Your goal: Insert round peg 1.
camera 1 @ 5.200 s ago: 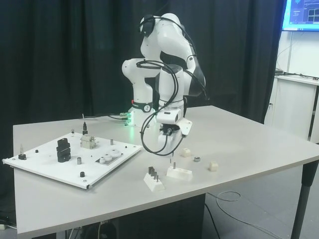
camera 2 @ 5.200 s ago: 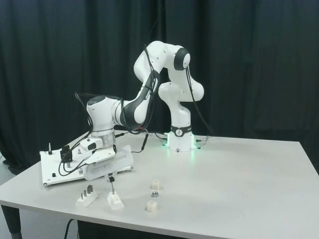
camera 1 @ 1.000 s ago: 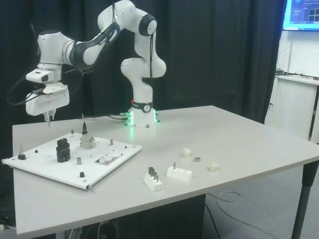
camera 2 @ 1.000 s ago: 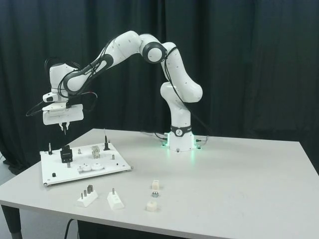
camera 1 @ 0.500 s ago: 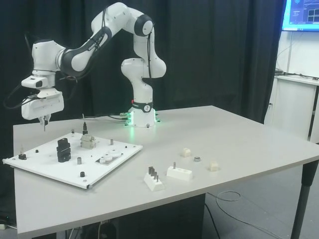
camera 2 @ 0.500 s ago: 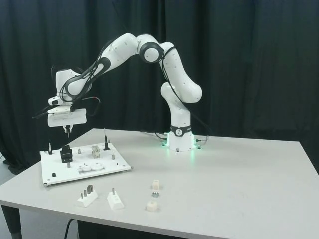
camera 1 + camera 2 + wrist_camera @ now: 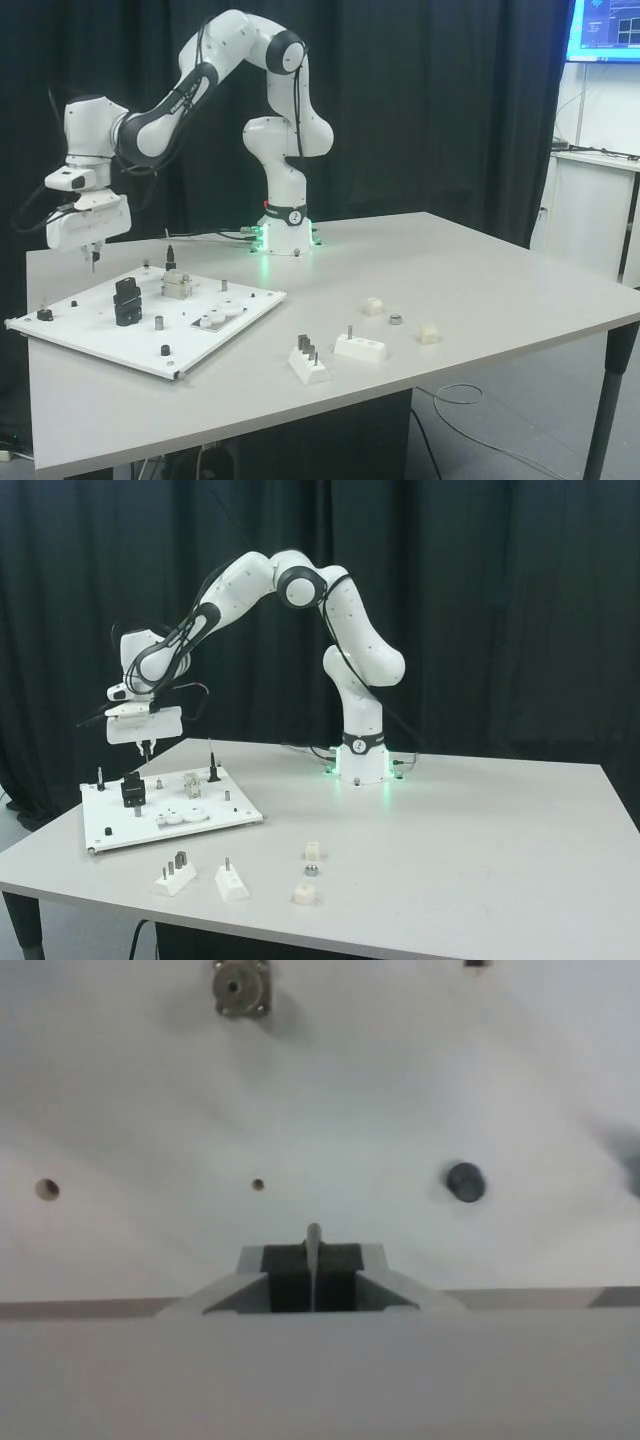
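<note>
We saw one gripper (image 7: 313, 1278) pinching one round peg (image 7: 313, 1245) above the white board (image 7: 90, 335) (two small open holes below it) on the grey surface (image 7: 480, 290).

The first room view stands off one corner of the grey table (image 7: 480, 290), looking across it with the white board (image 7: 150, 320) near and the arm's base (image 7: 283, 225) behind; the second room view faces the table's long edge head-on, from farther back, the base (image 7: 363, 760) centred; both share table, board (image 7: 165, 825) and arm; the wrist view looks straight down, close, onto the board (image 7: 350, 1090)
</note>
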You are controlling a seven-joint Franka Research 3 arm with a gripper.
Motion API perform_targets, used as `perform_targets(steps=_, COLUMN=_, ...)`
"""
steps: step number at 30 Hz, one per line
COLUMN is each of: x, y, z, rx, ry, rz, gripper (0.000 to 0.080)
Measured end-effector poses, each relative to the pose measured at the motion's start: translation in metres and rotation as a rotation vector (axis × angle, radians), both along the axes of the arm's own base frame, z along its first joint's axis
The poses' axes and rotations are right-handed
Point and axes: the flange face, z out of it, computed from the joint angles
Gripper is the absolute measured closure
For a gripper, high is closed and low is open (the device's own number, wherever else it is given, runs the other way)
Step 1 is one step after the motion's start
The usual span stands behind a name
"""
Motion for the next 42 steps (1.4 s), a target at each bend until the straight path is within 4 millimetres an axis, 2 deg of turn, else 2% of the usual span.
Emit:
perform_targets(steps=13, x=-0.012, y=0.001, z=-0.016, rx=0.022, ry=-0.016, rz=-0.055, gripper=0.0786)
perform_targets(steps=42, x=-0.02, y=0.0, z=-0.03, rx=0.044, ry=-0.076, rz=-0.113, gripper=0.0786)
